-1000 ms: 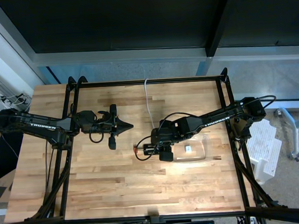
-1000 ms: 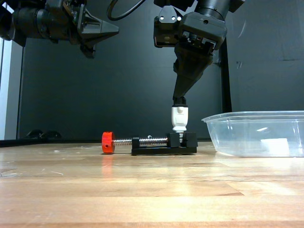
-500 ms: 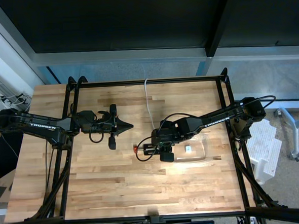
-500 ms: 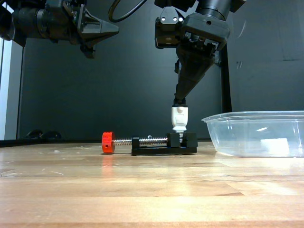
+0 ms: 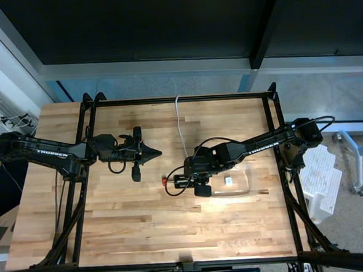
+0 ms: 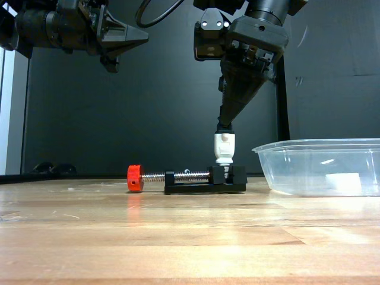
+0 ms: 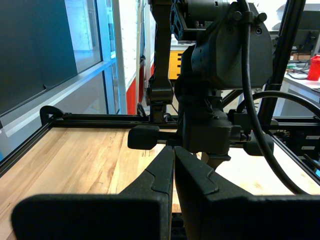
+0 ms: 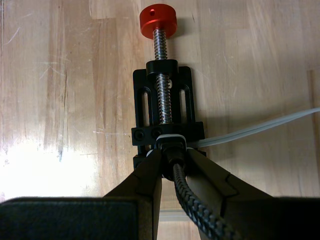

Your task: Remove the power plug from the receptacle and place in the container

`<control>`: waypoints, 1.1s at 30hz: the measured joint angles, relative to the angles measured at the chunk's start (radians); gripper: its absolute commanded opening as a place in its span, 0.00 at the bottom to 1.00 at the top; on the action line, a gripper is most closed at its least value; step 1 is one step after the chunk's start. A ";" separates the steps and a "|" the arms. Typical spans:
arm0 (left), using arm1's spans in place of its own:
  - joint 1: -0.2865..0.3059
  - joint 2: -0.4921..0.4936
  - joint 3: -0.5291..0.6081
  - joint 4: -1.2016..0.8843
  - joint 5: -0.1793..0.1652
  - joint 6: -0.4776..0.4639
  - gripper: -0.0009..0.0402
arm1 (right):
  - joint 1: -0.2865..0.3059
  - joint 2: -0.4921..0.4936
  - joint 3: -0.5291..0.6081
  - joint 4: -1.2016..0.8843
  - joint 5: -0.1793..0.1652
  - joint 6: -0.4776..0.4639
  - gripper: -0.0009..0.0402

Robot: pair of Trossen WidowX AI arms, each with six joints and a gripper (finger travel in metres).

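The receptacle [image 6: 205,180] is a black block on the wooden table with a red knob [image 6: 135,178] on a spring screw and an upright white socket [image 6: 224,147]. The small black power plug [image 8: 170,151] sits on top of that socket, with a braided black cord running back from it. My right gripper [image 8: 171,156] points straight down over it, fingers pressed on both sides of the plug. From above, the right gripper [image 5: 193,177] covers the receptacle [image 5: 177,181]. The clear container [image 6: 320,166] stands just right of it. My left gripper [image 5: 157,153] hovers shut and empty, off to the left.
A white cable [image 5: 180,120] runs from the receptacle toward the table's far edge. A black metal frame [image 5: 179,100] borders the table. The container [image 5: 246,182] carries a small white label [image 5: 228,180]. Bare wood lies in front of the receptacle.
The right gripper's fingers have narrowed onto the plug on the socket and shifted slightly. The left arm has stayed still.
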 measured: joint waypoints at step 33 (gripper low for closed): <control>0.000 0.000 0.000 0.000 0.000 0.000 0.02 | -0.002 -0.011 0.043 -0.060 0.000 -0.014 0.02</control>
